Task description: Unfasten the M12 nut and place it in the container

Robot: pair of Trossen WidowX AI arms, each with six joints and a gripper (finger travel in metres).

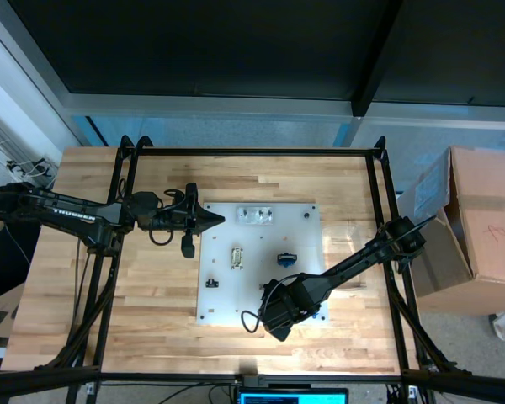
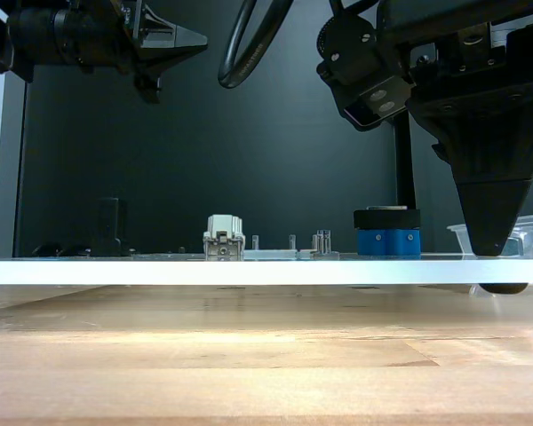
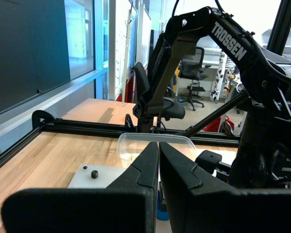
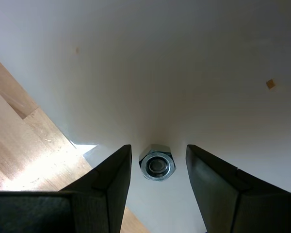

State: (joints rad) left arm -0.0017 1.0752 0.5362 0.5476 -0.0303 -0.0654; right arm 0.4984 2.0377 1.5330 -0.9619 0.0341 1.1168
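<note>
Right jaws stand apart, one on each side of the nut [image 4: 157, 163] with a gap on both sides and nothing gripped. They hang tips down from the right arm [image 1: 353, 261] over the board [image 1: 223, 299] at its 5 o'clock edge, low over its surface in the low view. The nut sits flat on the white board with a dark core filling its bore, on its stud as far as the right wrist view shows; how far down it is run cannot be told, and the high and low views hide it behind the jaws. Left jaws are together on nothing, carried by the left arm [image 1: 67, 210] at the board's 9 o'clock edge, tips pointing toward 3 o'clock and well above the board. The container [image 1: 347, 234], a clear tray, lies on the table [image 1: 151, 320] just off the board's 3 o'clock edge, apart from the nut. A blue and black block [image 1: 286, 259] stands near the board's middle, toward 4 o'clock, and a white connector [image 1: 236, 255] is at 8 o'clock of centre. A cardboard box [image 1: 480, 227] stands beyond the table at 3 o'clock.
</note>
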